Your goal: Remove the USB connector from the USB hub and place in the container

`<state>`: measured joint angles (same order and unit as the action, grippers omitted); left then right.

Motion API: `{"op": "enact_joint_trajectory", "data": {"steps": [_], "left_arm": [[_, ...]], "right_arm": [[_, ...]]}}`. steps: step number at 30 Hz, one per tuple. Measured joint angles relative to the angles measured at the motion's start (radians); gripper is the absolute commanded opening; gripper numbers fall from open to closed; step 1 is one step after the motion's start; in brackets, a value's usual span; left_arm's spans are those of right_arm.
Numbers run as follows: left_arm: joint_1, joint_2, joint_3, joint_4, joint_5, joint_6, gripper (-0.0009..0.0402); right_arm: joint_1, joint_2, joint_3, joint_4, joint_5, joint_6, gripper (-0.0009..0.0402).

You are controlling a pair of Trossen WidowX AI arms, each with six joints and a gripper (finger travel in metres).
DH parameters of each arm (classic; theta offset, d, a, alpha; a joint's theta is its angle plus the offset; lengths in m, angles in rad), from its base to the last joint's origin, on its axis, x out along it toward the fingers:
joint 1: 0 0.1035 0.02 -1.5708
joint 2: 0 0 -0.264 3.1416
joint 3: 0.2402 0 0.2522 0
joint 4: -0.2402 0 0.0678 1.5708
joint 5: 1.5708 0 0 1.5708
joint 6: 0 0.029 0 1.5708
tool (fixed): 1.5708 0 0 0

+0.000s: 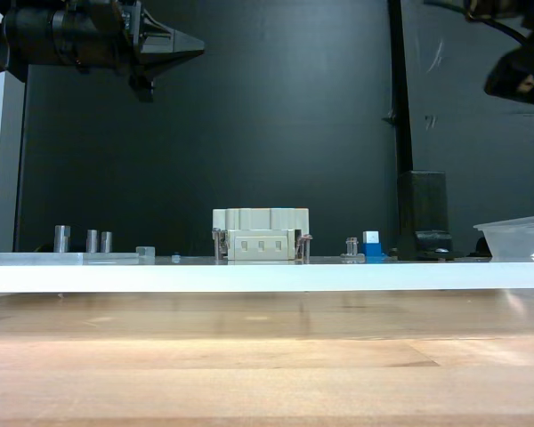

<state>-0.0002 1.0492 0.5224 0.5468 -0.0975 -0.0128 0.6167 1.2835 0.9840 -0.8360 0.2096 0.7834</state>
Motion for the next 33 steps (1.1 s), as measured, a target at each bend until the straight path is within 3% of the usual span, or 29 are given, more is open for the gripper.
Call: {"op": "enact_joint_trajectory", "data": {"steps": [13,20,27,33], "left_arm": [[0.0,0.0,0.0,0.0,0.0,0.0,0.0001],[0.0,0.0,0.0,0.0,0.0,0.0,0.0001],[0.0,0.0,0.0,0.0,0.0,0.0,0.0001],[0.0,0.0,0.0,0.0,0.0,0.0,0.0001]], "right_arm": [[0.055,-0.189,-0.187,-0.04,-0.031,0.142,0.0],[0.124,-0.254,-0.282,-0.039,-0.079,0.258,0.0],[0.15,-0.276,-0.309,-0.039,-0.08,0.288,0.0002],[0.152,-0.277,-0.314,-0.04,-0.074,0.287,0.0036]]}}
